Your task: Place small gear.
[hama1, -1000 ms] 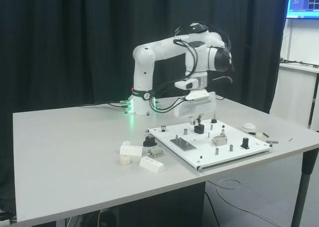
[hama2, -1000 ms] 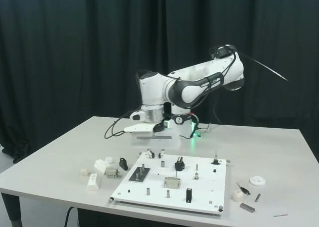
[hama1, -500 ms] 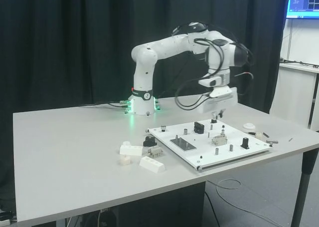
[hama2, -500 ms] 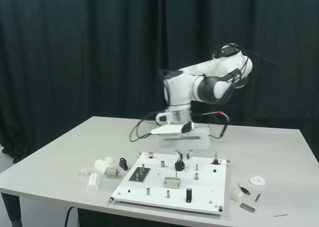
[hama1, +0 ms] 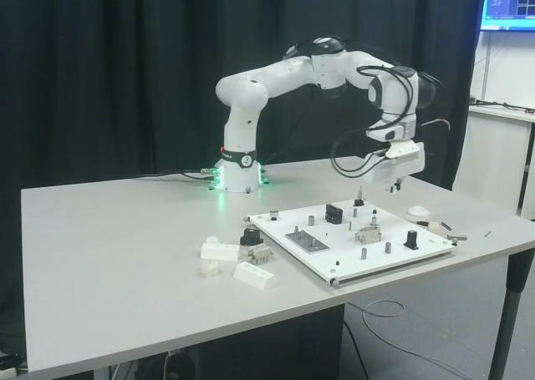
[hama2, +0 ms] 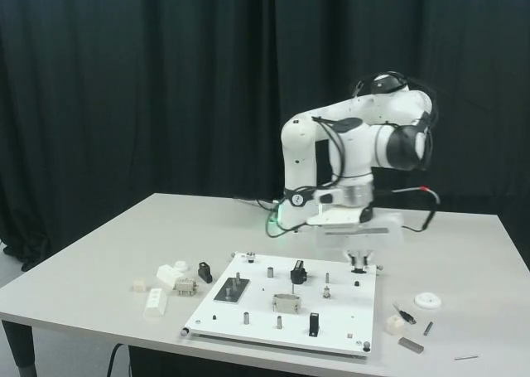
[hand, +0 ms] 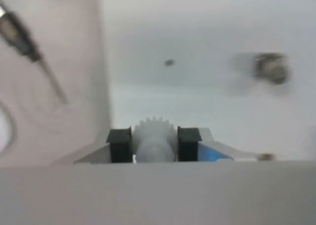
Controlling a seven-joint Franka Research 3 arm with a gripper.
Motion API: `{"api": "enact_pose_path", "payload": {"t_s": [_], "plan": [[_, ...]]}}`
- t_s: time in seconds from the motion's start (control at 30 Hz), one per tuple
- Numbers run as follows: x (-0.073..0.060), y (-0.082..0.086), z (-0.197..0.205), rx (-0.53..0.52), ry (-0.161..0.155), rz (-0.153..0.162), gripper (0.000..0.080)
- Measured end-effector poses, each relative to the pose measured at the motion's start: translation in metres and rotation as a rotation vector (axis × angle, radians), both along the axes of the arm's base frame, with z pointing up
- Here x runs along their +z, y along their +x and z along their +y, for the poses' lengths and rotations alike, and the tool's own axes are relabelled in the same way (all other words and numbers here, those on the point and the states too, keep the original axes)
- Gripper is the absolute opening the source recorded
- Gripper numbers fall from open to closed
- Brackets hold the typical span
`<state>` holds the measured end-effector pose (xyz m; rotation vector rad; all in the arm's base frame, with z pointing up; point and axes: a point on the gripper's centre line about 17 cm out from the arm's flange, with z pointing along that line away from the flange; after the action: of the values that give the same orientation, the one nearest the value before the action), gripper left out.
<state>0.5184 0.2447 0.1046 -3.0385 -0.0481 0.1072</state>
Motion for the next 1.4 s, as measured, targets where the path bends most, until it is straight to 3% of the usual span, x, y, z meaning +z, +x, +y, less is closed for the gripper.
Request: {"api": "enact_pose_path", "payload": {"t_s": [0.37,0.6,1.07,1.4], "plan": [[-0.024,-0.024,0.055,0.018,-0.030,0.001,0.0193],[-0.041,-0.034,0.077,0.028,-0.052,-0.016,0.0193],[-0.077,-0.044,0.091,0.032,-0.088,-0.036,0.0193],[-0.089,-0.044,0.092,0.034,-0.099,-0.049,0.0194]]}}
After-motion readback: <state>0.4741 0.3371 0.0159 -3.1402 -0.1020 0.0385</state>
